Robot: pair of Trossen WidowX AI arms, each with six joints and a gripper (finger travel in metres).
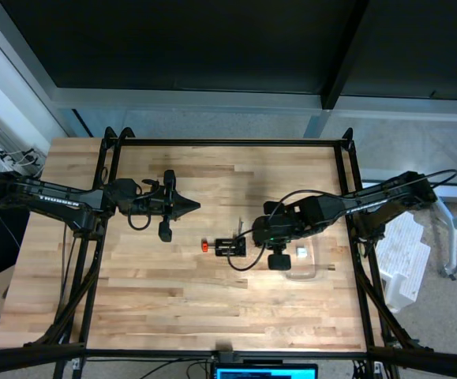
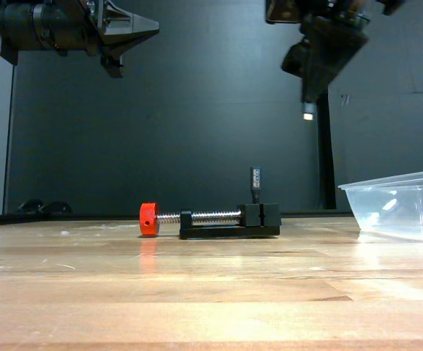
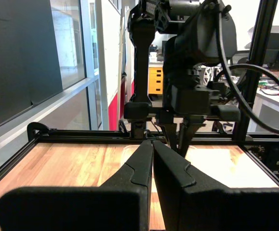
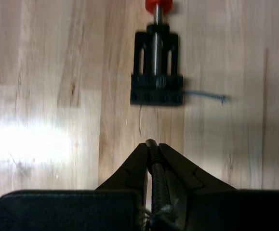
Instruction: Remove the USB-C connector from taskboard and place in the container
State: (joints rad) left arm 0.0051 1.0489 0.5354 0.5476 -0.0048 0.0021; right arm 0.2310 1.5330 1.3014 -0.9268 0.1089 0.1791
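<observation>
**High view.** The left gripper (image 1: 190, 206) hovers over the counter (image 1: 173, 308), well apart from the taskboard (image 1: 230, 246). The right gripper (image 1: 266, 239) hangs between the taskboard and the container (image 1: 311, 276). A small white cube (image 1: 301, 253) lies in the container.

**Low view.** The taskboard (image 2: 229, 223) rests flat on the counter (image 2: 196, 292), with its orange-red knob (image 2: 148, 219) pointing left. The right gripper (image 2: 307, 99) points down, high above the counter, and is closed on the USB-C connector (image 2: 308, 114). The connector's pale tip protrudes below the fingers. It is clear of the taskboard, over the gap between the taskboard and the container (image 2: 397, 201). The left gripper (image 2: 151, 29) is high up on the left.

**Left wrist view.** The fingers of the left gripper (image 3: 152, 144) meet with no gap and hold nothing.

**Right wrist view.** The right gripper (image 4: 152, 146) clamps the USB-C connector (image 4: 154, 175), which shows as a slim dark shaft between the fingers. The taskboard (image 4: 156, 72) lies ahead on the counter, apart from the gripper. A thin grey pin (image 4: 204, 95) lies just beside its wide end.
</observation>
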